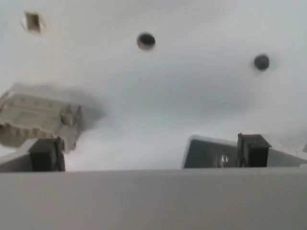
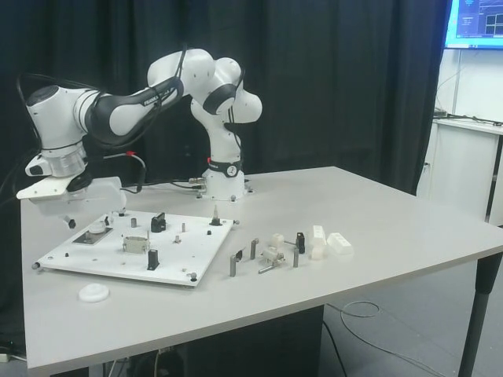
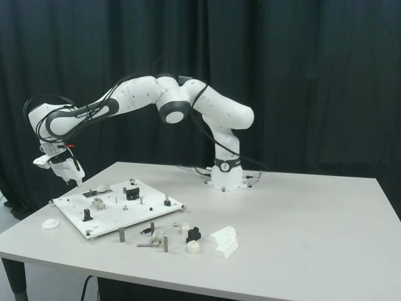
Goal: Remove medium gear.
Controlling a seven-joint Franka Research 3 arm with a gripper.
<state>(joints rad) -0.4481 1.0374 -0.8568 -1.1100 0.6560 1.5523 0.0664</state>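
Gripper (image 1: 149, 152) hung low over the white board (image 2: 200, 255), near the board's edge furthest from the loose parts on the desk (image 2: 377, 259). Jaws were open wide, w/ nothing between them, only bare board. Fingers (image 1: 46, 154) clear of everything. Medium gear (image 1: 34, 120), a whitish toothed part, sat on the board just beside one finger, on its outer side, i.e. outside the jaw gap, not touching as far as could be seen. A white disc (image 2: 93, 293) lay on the desk off the board's front edge, near its left corner.
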